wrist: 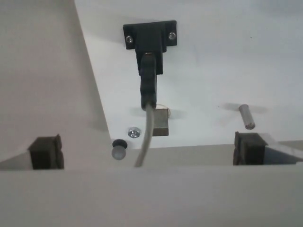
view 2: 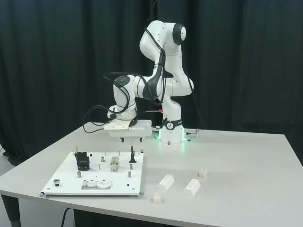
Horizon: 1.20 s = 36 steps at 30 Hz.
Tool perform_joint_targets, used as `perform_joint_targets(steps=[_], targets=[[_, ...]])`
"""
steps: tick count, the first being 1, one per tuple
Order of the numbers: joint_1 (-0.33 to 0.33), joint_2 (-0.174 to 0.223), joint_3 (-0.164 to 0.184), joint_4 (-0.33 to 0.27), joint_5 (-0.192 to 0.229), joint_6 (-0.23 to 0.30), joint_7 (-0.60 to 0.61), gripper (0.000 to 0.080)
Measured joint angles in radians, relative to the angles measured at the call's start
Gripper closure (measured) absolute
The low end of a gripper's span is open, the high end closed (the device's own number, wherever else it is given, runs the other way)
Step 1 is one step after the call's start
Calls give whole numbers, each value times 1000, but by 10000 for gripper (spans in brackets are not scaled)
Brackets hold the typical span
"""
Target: Remove USB.
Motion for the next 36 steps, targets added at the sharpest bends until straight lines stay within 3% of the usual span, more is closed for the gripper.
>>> perform_joint_targets(steps=[10,11,16,17,22,23,28,29,35,36], targets=[[0,-9,5,-12,-12,22,19,3],[0,-9,5,-13,-12,24,20,104],[0,-9,5,-18,-13,33,27,104],[0,-9,5,-19,-13,34,27,292],[0,-9,4,-22,-14,36,28,292],[0,-9,4,-23,-15,36,28,450],[-1,-9,3,-25,-16,37,28,450],[-1,-9,3,-26,-17,37,28,652],[-1,-10,3,-26,-18,38,28,652],[-1,-10,3,-26,-19,38,28,771]])
